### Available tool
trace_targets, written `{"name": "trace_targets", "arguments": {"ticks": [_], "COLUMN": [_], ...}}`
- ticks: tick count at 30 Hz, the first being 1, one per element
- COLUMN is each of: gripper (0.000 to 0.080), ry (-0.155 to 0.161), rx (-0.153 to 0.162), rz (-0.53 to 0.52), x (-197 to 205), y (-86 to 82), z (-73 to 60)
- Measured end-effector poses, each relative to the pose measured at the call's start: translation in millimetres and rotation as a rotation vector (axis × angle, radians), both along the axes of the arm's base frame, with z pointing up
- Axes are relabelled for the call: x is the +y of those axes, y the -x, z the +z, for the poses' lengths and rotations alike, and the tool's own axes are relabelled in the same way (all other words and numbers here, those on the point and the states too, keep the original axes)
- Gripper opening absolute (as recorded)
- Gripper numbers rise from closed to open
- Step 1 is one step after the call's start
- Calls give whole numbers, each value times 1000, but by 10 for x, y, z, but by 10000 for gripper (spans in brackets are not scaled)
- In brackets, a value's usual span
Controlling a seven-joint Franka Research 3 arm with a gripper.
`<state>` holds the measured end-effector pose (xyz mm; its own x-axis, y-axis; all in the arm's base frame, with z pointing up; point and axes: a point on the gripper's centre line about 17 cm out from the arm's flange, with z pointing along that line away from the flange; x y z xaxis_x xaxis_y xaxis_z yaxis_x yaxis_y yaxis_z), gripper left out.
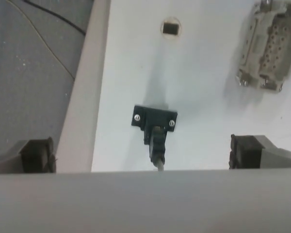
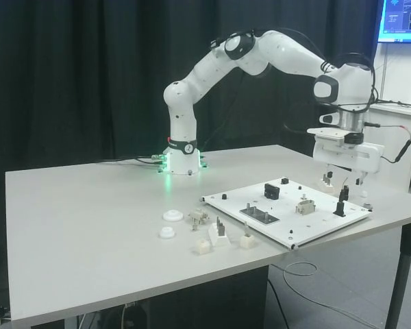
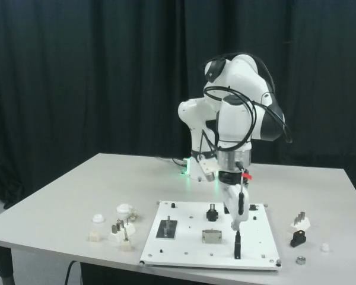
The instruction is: Pick Ethernet.
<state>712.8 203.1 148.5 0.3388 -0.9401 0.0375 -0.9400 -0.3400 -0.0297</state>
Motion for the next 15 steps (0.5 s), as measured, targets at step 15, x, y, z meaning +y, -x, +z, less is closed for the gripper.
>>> {"name": "trace_targets", "arguments": {"ticks": [15], "gripper": [800], "ry": [59], "rx": [-22], "rz": [120], "x": [-379], "y": [-135], "z": [169]}}
